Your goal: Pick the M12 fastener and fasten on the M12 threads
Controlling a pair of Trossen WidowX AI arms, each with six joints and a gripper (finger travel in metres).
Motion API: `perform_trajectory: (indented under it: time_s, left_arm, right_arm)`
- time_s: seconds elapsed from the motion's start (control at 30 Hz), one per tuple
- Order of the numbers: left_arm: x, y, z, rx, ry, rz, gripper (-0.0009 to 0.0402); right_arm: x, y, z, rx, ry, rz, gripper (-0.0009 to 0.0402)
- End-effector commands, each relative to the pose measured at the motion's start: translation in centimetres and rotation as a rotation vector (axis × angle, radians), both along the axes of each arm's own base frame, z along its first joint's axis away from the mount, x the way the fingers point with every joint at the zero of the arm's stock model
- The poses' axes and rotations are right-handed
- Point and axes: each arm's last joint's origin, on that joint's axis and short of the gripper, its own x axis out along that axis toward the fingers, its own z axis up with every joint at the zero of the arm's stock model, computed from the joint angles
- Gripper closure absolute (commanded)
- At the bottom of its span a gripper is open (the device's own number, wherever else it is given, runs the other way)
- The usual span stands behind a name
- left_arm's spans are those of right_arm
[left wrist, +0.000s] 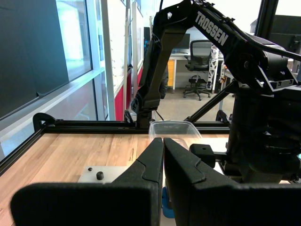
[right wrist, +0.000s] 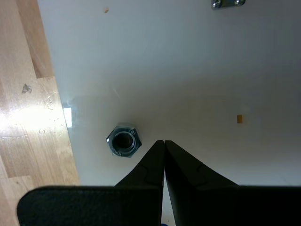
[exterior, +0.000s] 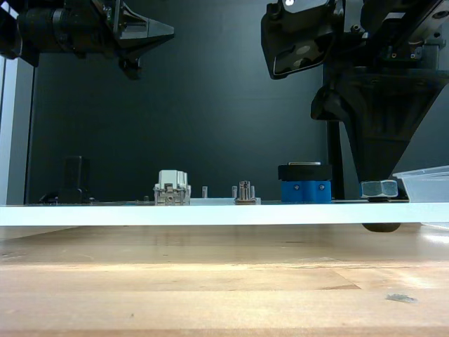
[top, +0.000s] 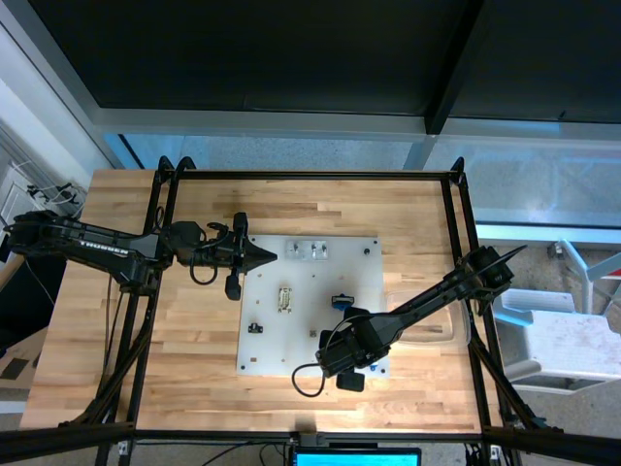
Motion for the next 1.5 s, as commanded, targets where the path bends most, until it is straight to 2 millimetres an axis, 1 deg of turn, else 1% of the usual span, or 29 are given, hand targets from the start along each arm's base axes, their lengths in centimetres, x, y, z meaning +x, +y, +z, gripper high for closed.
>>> perform_trajectory:
  time_s: [0.03,0.1,0.2,0.27,0.57,0.83,1.03,1.4,1.5]
  left_arm:
    - [0.0,0.0,0.0,0.0,-0.001,0.0,0.0393]
    - [0.0,0.0,0.0,0.0,0.0,0.0,0.0393]
    - [0.0,0.0,0.0,0.0,-0.001,0.0,0.0393]
    - [0.0,0.0,0.0,0.0,0.0,0.0,0.0393]
    - [0.0,0.0,0.0,0.0,0.0,0.0,0.0393]
    - [0.0,0.0,0.0,0.0,-0.001,0.0,0.0393]
    - [0.0,0.0,0.0,0.0,-0.001,0.0,0.0393]
    - [0.0,0.0,0.0,0.0,0.0,0.0,0.0393]
    - [0.0,0.0,0.0,0.0,-0.001,0.0,0.0393]
  right_arm:
    - [0.0,0.1,0.0,0.008,0.002,0.0,0.0393]
    - [0.0,0.2,0.0,0.066,0.028,0.007,0.0393]
    - [-0.3,0.9,0.1,0.269,0.123,0.097,0.0393]
    - [-0.4,1.0,0.2,0.335,0.15,0.138,0.0393]
    - [-0.4,0.9,0.2,0.284,0.129,0.134,0.0393]
    - [-0.1,0.0,0.3,0.075,0.033,0.035,0.0393]
    - [0.0,-0.1,0.1,0.021,0.01,-0.002,0.0393]
    - [0.1,0.0,-0.2,0.037,-0.001,-0.002,0.0393]
    - [0.0,0.3,-0.2,0.127,0.037,0.032,0.0393]
